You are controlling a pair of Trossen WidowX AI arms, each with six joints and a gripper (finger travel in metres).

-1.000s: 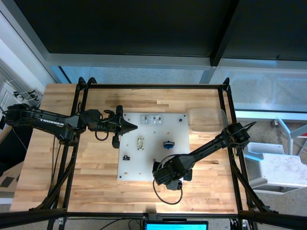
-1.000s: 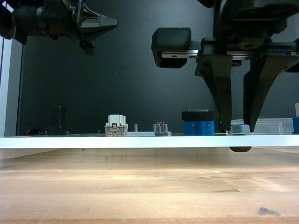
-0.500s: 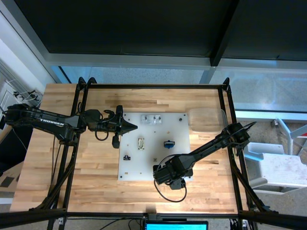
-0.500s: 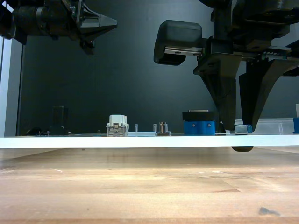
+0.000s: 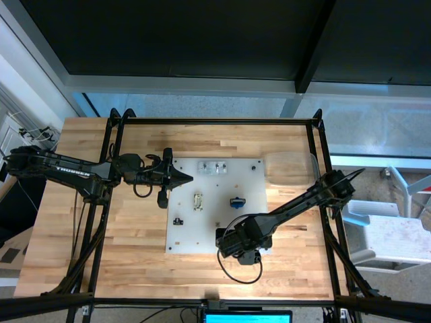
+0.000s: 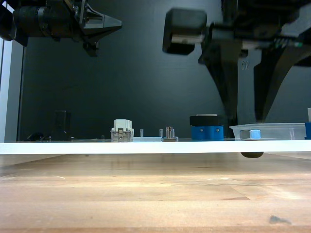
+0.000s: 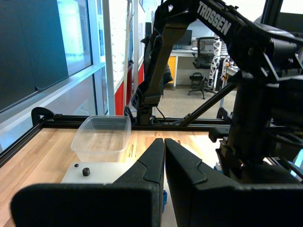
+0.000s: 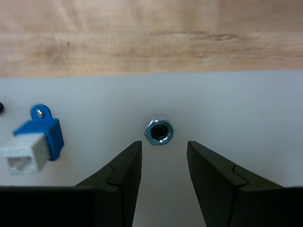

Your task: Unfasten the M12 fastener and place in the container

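Overhead, right gripper hides M12 fastener; wrist sees it. Left gripper aloft.

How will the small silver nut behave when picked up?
Nut: tiny, so probably light; shiny metal, likely slippery; hex sides may limit rolling. Right gripper hangs open over it; left gripper, shut, at the left of the board.
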